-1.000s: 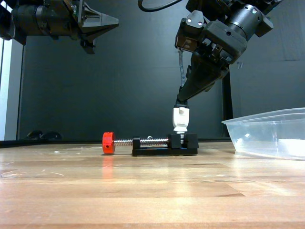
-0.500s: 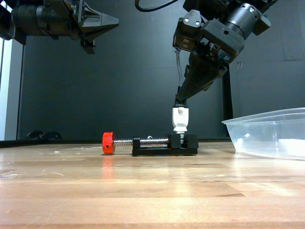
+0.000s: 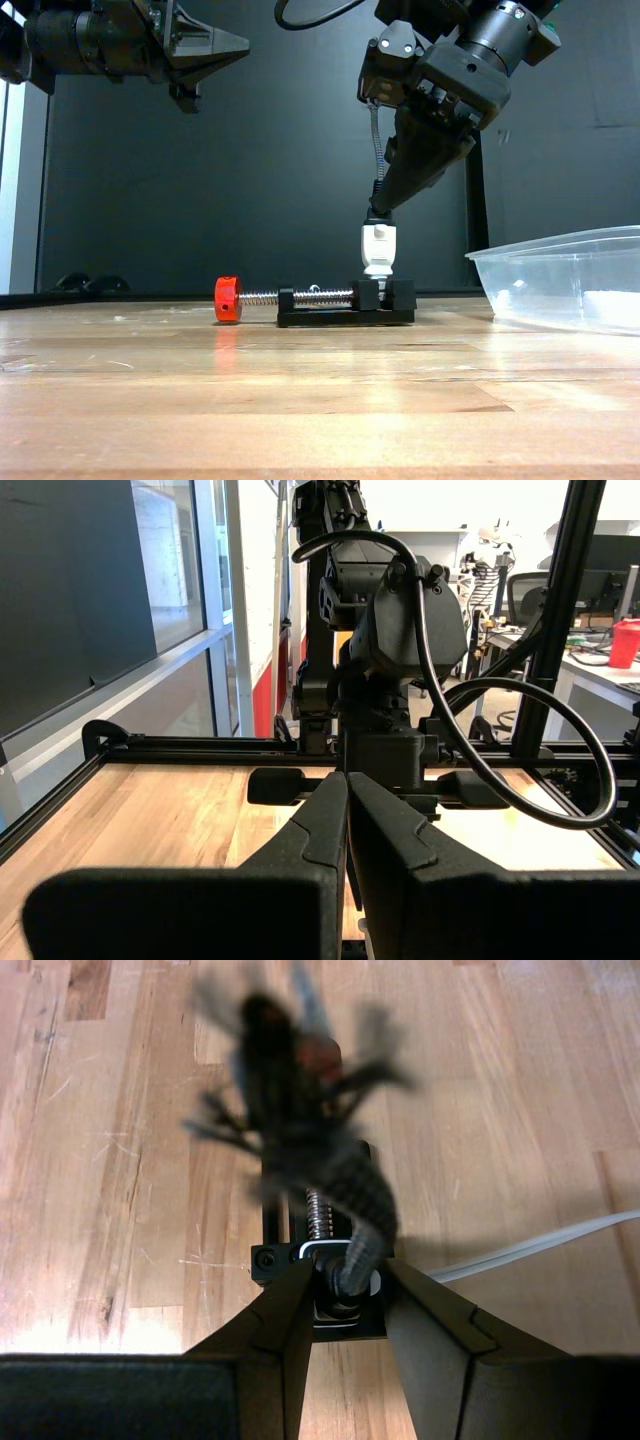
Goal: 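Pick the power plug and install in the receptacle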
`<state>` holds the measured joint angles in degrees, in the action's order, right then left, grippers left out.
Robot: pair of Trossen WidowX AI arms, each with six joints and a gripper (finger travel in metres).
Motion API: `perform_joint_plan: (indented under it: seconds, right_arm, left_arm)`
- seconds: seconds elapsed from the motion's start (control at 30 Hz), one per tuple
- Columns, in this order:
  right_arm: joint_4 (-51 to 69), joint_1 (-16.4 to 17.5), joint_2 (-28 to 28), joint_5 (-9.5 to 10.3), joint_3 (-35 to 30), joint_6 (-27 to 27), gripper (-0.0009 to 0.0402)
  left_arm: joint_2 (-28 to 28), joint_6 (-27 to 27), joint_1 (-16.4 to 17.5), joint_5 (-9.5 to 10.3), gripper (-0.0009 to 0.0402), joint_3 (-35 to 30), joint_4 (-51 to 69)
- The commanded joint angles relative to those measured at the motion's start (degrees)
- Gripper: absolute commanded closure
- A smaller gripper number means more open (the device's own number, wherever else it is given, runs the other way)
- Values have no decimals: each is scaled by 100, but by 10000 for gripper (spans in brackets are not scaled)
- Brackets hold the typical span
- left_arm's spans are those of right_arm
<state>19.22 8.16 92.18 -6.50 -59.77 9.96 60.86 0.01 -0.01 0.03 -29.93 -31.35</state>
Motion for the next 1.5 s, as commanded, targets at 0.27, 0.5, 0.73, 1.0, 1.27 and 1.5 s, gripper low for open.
perform_joint_plan:
  seconds: [0.27,0.5,0.73,1.0,1.27,1.5]
  right_arm:
    - [284,15,-393,15,-61,74,281]
    - [883,26,-737,15,-61,114,268]
    - [1694,39,-769,28,-470,105,267]
    - [1808,50,-780,33,-542,103,268]
    - [1515,-63,-1453,2,-540,-393,294]
    - [798,-374,-1996,11,-326,-636,372]
  left_arm:
    - [0,0,0,0,393,-2,-2]
    - [0,-2,0,0,393,-2,0]
    - [0,0,2,0,393,-2,-2]
    - [0,0,2,0,393,-2,-2]
    - [0,0,2,0,393,-2,-4]
    - [0,0,2,0,393,-2,-2]
